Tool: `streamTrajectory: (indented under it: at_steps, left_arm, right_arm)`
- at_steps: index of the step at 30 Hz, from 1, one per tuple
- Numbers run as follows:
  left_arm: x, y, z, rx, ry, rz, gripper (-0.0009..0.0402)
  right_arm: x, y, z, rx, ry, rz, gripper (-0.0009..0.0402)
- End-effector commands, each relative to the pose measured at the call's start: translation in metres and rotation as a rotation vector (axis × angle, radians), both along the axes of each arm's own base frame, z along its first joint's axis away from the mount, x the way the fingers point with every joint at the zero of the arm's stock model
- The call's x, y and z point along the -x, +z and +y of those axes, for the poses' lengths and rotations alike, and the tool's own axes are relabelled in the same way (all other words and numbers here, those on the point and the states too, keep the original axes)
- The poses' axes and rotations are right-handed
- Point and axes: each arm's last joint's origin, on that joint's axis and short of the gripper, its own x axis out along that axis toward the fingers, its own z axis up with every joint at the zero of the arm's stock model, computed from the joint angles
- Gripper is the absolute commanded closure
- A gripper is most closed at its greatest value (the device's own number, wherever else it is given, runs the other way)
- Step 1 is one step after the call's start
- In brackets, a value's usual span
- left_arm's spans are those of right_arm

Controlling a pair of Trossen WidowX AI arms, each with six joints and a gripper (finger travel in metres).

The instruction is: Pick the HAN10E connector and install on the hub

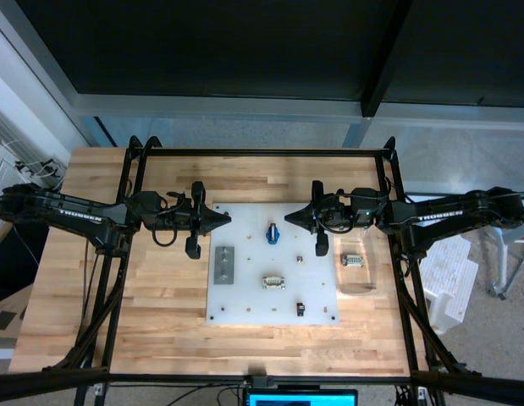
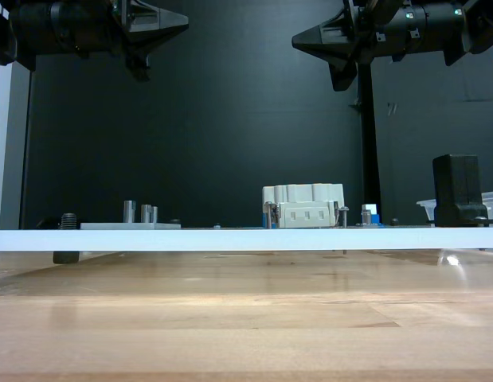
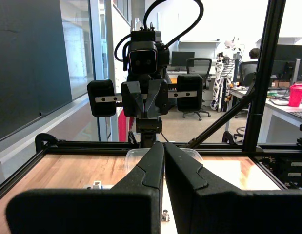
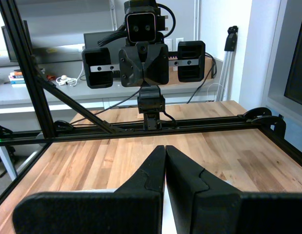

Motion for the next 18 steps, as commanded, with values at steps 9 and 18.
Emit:
streamTrajectory:
  at_steps: [9,18]
  left_arm:
    - [0.0,0.0002,0.0001,0.0,0.0,-0.001,0.0393]
    - [0.0,0.0001,0.0001,0.0,0.0,0.0,0.0393]
  right_arm:
    - [-0.0001,0.0061,0.0,-0.013,0.0,-0.062,0.0393]
    - [-0.0001,0.0061,0.0,-0.013,0.0,-0.063,0.0393]
